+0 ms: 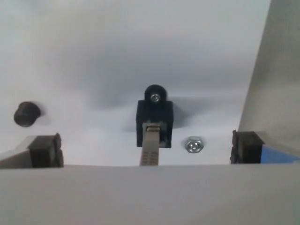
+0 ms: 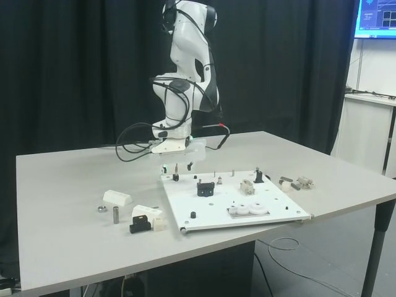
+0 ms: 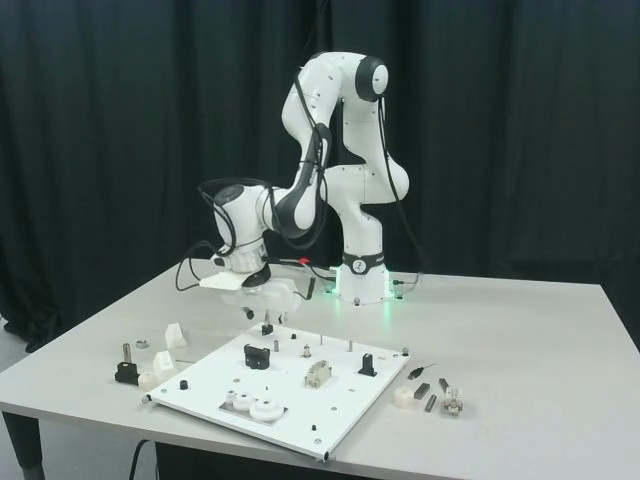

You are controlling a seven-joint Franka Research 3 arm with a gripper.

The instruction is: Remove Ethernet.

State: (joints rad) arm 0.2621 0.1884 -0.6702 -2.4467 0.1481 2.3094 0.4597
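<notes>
A small black socket block [image 1: 154,123] is screwed onto the white board [image 1: 93,70], and a grey Ethernet plug [image 1: 151,149] sits in its slot. My gripper [image 1: 145,150] is open, with one black fingertip [image 1: 44,151] well to one side of the plug and the other well to the opposite side; neither touches it. In the first room view the gripper [image 2: 176,166] hangs just above the socket block [image 2: 176,177] at the board's far left corner. The second room view shows the gripper [image 3: 262,312] over the same block [image 3: 267,329].
A nut [image 1: 193,145] and a black peg [image 1: 26,114] sit on the board close to the socket. Farther along the board [image 2: 272,198] are a larger black block [image 2: 205,189], white gears [image 2: 250,209] and a black bracket [image 2: 258,176]. Loose parts [image 2: 146,220] lie on the grey table beside it.
</notes>
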